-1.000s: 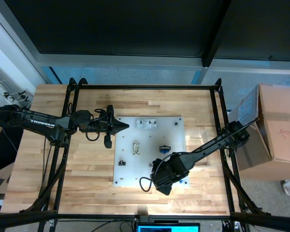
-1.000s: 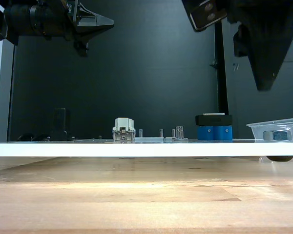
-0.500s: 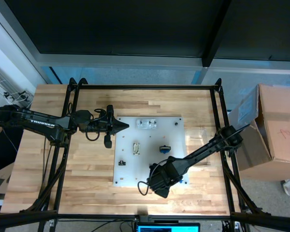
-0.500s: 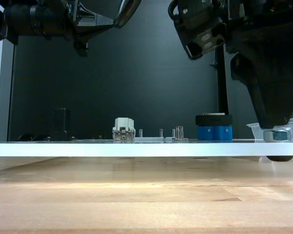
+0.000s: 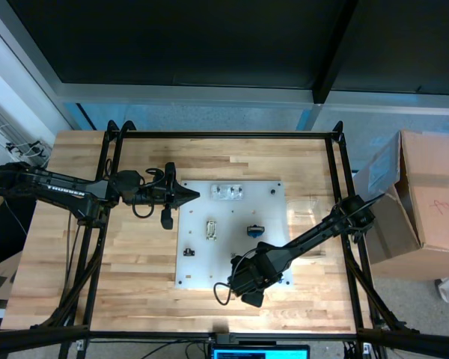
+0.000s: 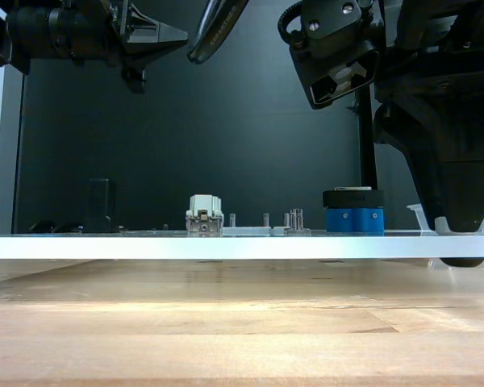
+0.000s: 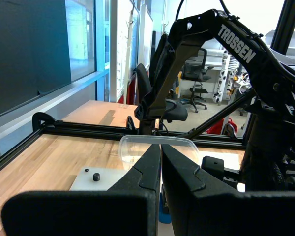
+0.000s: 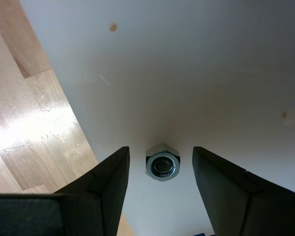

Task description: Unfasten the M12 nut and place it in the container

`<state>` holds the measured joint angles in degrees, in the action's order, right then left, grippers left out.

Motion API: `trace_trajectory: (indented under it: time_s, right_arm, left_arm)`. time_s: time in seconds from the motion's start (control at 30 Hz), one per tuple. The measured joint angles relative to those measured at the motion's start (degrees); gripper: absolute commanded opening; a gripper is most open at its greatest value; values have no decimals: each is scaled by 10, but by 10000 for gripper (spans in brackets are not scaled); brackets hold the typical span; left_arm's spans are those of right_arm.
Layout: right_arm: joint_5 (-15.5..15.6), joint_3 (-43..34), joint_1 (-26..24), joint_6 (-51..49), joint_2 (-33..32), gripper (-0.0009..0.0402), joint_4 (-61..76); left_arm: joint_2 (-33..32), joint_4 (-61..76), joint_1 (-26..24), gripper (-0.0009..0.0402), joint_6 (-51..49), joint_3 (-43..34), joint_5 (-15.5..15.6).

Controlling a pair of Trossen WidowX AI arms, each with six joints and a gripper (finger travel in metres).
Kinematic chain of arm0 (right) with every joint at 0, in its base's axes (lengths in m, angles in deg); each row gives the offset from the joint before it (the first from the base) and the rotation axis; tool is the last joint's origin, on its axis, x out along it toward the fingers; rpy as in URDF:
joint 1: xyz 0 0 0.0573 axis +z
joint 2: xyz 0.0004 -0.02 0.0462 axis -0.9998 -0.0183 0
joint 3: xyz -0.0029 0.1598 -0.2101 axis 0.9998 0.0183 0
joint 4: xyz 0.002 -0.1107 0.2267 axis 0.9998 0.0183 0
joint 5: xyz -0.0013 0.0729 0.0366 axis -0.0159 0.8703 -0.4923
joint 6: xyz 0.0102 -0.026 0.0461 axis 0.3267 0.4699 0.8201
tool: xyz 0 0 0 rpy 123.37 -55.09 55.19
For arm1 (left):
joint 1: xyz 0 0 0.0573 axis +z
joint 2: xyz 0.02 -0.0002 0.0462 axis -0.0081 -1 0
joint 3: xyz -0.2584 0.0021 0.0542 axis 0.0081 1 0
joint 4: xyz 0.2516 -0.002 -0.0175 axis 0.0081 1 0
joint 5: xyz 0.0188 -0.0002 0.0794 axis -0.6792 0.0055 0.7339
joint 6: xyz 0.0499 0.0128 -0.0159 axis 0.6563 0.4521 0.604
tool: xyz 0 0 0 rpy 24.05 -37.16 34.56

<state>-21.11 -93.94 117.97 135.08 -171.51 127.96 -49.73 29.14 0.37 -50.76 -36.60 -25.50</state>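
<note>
silver nut (image 8: 162,165), right gripper (image 8: 161,151) astride; left (image 5: 197,195) aloft

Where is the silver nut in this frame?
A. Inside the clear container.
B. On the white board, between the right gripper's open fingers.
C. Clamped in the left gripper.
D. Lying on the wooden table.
B: the right wrist view shows the nut on the white board with a gap to each finger of the right gripper; the left gripper, shut, hovers by the board's far left edge, holding nothing.
</note>
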Motion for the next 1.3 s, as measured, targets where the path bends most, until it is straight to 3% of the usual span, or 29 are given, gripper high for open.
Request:
trace_trajectory:
  time_s: [0.53,0.7,0.93,1.13,1.3]
  right_arm:
    - [0,2,1,-25,0,25,0]
    - [2,2,1,-79,0,1,-1]
    - [2,2,1,-298,0,8,-2]
    - [25,2,0,-589,0,27,-1]
    - [26,2,0,-782,1,39,2]
  left_arm:
    - [0,0,0,0,0,0,0]
    - [0,0,0,0,0,0,0]
    - [0,0,0,0,0,0,0]
    - [0,0,0,0,0,0,0]
    - [0,0,0,0,0,0,0]
